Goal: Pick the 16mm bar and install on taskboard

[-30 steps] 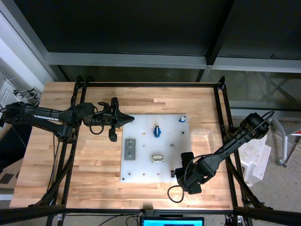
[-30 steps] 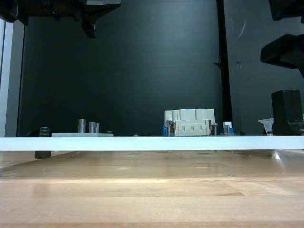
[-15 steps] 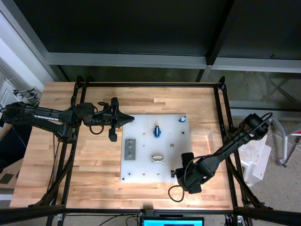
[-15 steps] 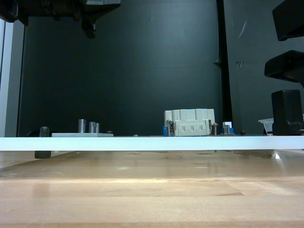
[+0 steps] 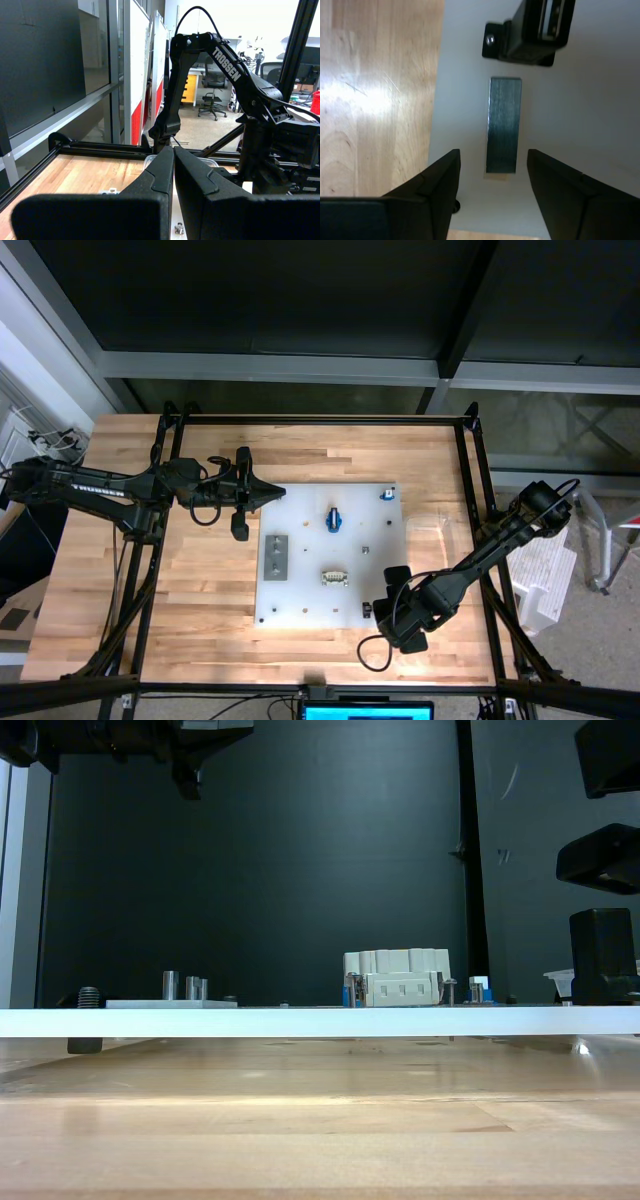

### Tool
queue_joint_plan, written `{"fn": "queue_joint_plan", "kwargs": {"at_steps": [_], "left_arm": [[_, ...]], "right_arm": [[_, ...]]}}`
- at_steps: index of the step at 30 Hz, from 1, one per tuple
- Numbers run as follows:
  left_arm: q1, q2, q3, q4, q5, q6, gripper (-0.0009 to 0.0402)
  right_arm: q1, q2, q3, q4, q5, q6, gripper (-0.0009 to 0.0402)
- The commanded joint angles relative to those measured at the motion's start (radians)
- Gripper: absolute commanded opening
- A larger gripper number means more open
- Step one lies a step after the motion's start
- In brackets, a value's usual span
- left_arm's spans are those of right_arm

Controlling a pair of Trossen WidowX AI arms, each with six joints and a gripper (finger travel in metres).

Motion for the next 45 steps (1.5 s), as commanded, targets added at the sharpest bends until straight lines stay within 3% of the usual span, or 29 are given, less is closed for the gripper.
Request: {"fn": "queue_joint_plan", "kwargs": {"at_steps": [1,15,32,45], "left_arm": [[0.0,0.0,0.0,0.0,0.0,0.0,0.0],[0.0,0.0,0.0,0.0,0.0,0.0,0.0],[0.0,0.0,0.0,0.0,0.0,0.0,0.0],[0.0,0.0,0.0,0.0,0.0,0.0,0.0]], "right_arm": [[0.0,-0.009,0.0,-0.01,0.0,-0.001,0.0146],[0.002,-0.01,-0.009,-0.008,0.0,-0.005,0.0054],[0.003,-0.017,-0.009,-0.002,0.0,-0.005,0.0057],[0.0,-0.137,-0.009,-0.072,0.0,-0.008,0.0032]]}}
